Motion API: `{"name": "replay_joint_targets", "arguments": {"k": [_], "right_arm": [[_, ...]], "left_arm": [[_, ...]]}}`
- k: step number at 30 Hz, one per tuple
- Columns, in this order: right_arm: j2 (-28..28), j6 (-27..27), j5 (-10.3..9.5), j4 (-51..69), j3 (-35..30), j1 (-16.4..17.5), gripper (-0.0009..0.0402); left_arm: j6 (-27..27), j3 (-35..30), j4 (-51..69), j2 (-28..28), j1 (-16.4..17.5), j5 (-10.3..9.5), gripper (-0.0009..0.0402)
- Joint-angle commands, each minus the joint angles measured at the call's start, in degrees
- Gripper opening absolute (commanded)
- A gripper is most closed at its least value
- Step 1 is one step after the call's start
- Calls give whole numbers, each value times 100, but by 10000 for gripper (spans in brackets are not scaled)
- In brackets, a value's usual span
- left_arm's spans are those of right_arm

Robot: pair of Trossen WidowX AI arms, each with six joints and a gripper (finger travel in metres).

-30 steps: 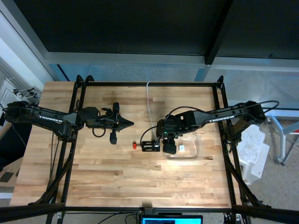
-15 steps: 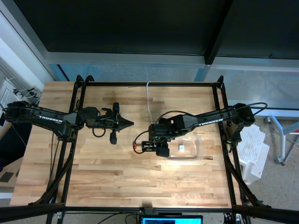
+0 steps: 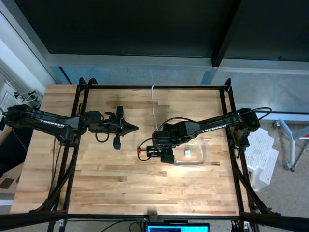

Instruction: Remove the power plug from the receptacle and place in the container

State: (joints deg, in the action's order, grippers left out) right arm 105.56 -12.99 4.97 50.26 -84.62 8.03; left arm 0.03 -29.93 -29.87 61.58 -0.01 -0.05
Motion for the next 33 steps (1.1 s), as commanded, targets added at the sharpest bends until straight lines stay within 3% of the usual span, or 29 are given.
{"name": "replay_joint_targets", "arguments": {"k": [1, 13, 33], "right_arm": [[-2, 4, 4, -72, 28, 9, 194], [-2, 46, 2, -295, 157, 13, 182], [-2, 109, -2, -350, 155, 15, 52]], "left_arm": [[-2, -2, 0, 2, 0, 2, 0], [-2, -2, 0, 2, 0, 2, 0], [-2, -2, 0, 2, 0, 2, 0]]}}
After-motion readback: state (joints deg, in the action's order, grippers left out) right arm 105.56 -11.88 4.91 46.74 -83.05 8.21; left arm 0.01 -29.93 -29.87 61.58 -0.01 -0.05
